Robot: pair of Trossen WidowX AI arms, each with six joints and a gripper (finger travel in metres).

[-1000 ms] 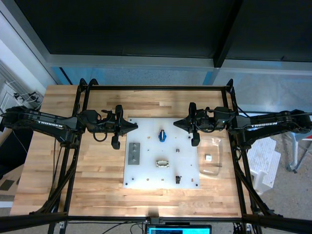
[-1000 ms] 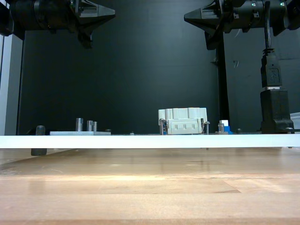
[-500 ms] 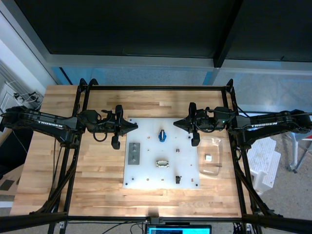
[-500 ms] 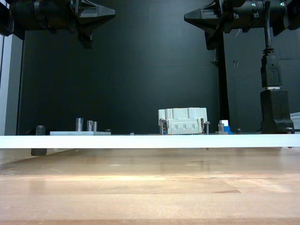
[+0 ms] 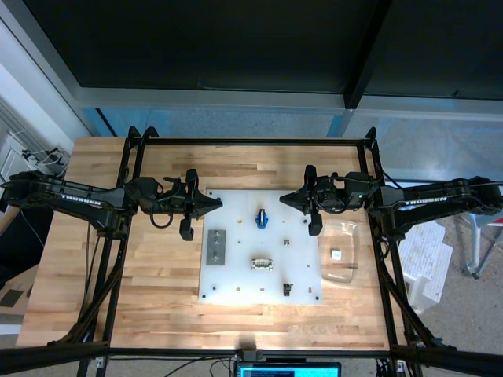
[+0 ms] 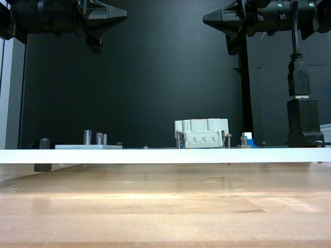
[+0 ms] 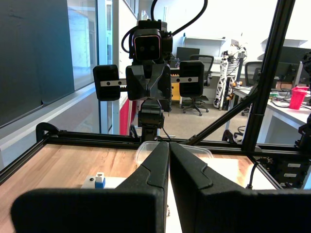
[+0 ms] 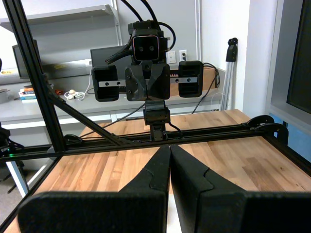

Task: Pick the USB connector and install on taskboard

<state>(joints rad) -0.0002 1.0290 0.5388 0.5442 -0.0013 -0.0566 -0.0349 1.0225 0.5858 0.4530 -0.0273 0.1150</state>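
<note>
The left arm is held level, high above the table. The left gripper is pointed inward over the far left corner of the taskboard, fingers pressed together on nothing. The USB connector is seen upright on the board's near right part. The right gripper is held likewise over the far edge, pressed together and empty.
</note>
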